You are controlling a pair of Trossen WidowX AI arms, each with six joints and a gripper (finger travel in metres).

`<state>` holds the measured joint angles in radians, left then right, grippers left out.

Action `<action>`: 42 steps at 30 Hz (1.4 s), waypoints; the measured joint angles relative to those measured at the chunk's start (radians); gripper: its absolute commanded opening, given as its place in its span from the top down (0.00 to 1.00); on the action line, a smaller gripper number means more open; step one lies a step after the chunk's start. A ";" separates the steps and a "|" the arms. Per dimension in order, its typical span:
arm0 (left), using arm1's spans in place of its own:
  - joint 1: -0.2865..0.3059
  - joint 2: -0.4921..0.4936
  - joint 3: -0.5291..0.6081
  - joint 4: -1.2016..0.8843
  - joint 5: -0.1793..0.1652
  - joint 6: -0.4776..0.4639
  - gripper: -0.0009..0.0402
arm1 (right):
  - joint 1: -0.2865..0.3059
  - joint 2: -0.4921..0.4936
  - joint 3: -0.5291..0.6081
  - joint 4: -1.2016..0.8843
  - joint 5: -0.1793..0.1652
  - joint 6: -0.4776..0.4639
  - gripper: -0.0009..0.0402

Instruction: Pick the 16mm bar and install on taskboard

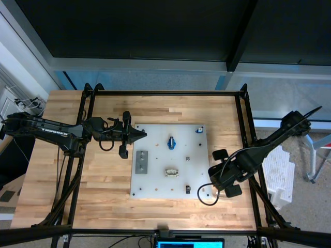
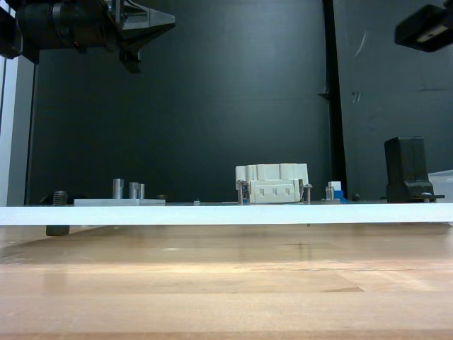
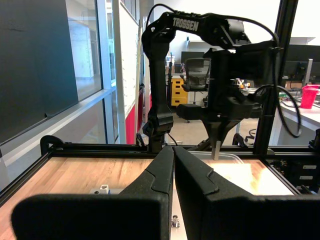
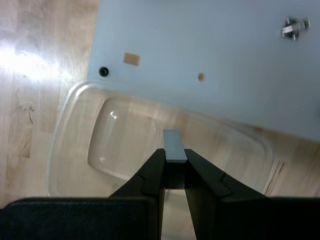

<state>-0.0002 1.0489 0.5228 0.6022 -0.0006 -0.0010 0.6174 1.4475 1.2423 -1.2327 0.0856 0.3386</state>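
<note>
The right gripper [image 4: 175,155] is clamped on the 16mm bar [image 4: 175,144]. Its two fingers press against the bar's sides, with only the bar's width between them. The bar's long axis runs in line with the fingers. Its free end juts out past the fingertips and points straight away from the gripper, while the rear end is hidden between the fingers. From the left wrist camera, this gripper hangs fingers-down, so the bar stands upright with its free end toward the surface [image 4: 30,60]. Directly beyond the bar's tip lies a clear plastic tray [image 4: 65,130]. The taskboard [image 4: 225,40] lies just past the tray's far rim, ahead of the gripper. The left gripper [image 3: 173,150] is raised above the taskboard's opposite edge. Its fingers are closed against each other with nothing between them, and it points level toward the right gripper.
</note>
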 measured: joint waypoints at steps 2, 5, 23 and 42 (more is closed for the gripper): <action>0.000 0.000 0.000 0.000 0.000 0.000 0.98 | 0.000 0.032 0.031 0.002 0.000 -0.047 0.98; 0.000 0.000 0.000 0.000 0.000 0.000 0.98 | 0.000 0.077 0.076 0.001 0.000 -0.132 0.98; 0.000 0.000 0.000 0.000 0.000 0.000 0.98 | 0.000 0.236 0.202 0.005 -0.002 -0.707 0.98; 0.000 0.000 0.000 0.000 0.000 0.000 0.98 | 0.000 0.269 0.201 0.050 -0.063 -1.145 0.98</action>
<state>-0.0002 1.0489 0.5228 0.6025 -0.0002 -0.0013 0.6174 1.7164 1.4429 -1.1831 0.0227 -0.8062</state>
